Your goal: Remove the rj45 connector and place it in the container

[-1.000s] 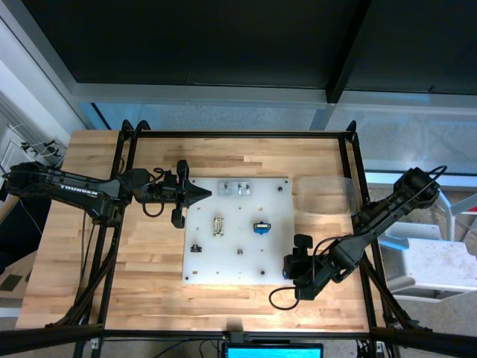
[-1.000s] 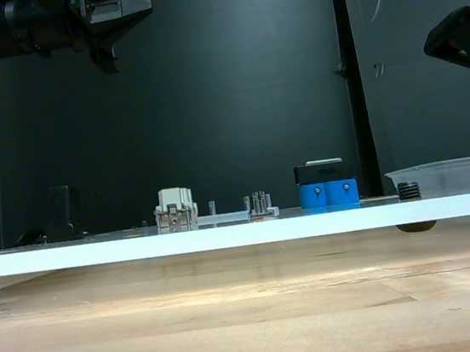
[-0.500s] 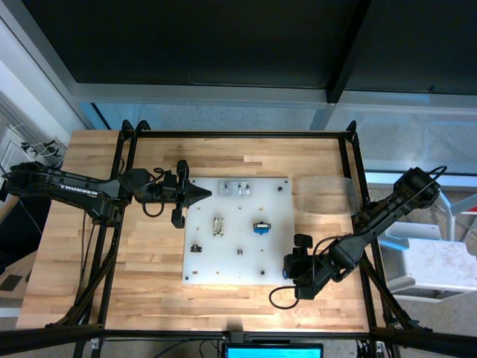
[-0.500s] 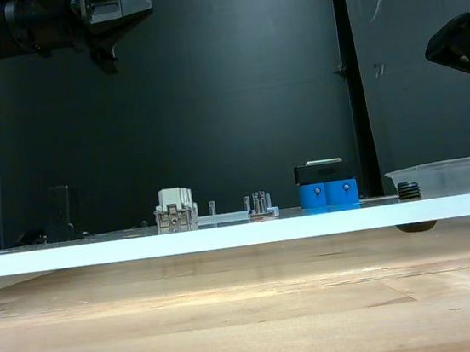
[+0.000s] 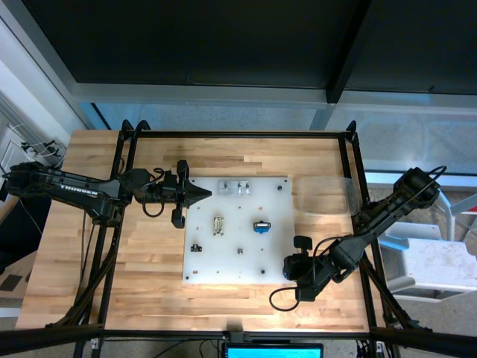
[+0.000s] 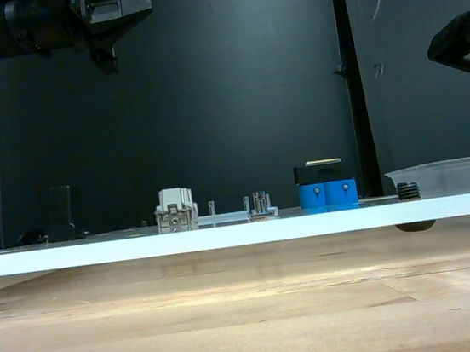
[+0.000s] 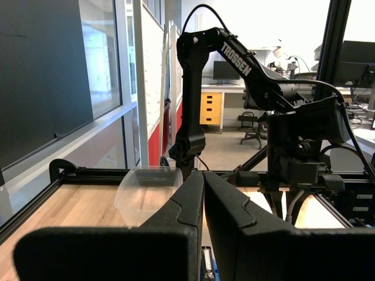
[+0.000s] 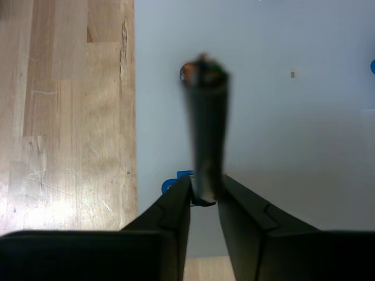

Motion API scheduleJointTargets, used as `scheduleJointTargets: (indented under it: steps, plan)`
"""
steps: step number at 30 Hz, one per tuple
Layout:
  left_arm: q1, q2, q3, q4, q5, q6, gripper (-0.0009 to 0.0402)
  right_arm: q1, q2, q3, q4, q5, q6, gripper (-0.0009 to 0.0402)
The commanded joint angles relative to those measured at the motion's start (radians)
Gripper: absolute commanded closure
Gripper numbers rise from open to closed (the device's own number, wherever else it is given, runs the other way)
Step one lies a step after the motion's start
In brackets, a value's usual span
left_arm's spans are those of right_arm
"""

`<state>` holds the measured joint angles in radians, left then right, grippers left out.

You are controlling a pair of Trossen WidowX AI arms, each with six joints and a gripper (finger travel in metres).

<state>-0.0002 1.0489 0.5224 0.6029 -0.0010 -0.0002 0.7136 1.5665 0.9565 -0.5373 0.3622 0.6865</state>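
Between the fingertips of the right hand (image 8: 204, 193), the rj45 connector (image 8: 205, 129) is being pinched, its black cable stub sticking out over the white board (image 8: 281, 146). Only the right wrist view is showing this grip. From above, that hand is hovering at the board's near right corner. The left hand (image 5: 203, 192), fingers pressed together, is hanging above the board's far left edge. One clear container (image 5: 324, 195) is sitting beside the board on the wooden counter (image 5: 153, 253). The left wrist view alone is showing a windowed office beyond.
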Motion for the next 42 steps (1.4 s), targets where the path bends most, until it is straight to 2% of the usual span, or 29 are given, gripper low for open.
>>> scheduleJointTargets:
  steps: [1, 4, 22, 34, 42]
  plan:
    - [0.0, 0.0, 0.0, 0.0, 0.0, 0.0, 0.0393, 0.0, 0.0, 0.0, -0.002, 0.007, 0.0, 0.0375]
    - [0.0, 0.0, 0.0, 0.0, 0.0, 0.0, 0.0393, 0.0, 0.0, 0.0, -0.001, 0.007, -0.007, 0.0396]
    - [0.0, 0.0, 0.0, 0.0, 0.0, 0.0, 0.0393, 0.0, -0.027, 0.002, 0.004, 0.003, -0.019, 0.0393]
    - [0.0, 0.0, 0.0, 0.0, 0.0, 0.0, 0.0393, -0.002, -0.129, 0.002, -0.033, 0.003, -0.036, 0.0393]
    - [0.0, 0.0, 0.0, 0.0, 0.0, 0.0, 0.0393, -0.055, -0.259, 0.002, -0.077, 0.002, -0.066, 0.0393]
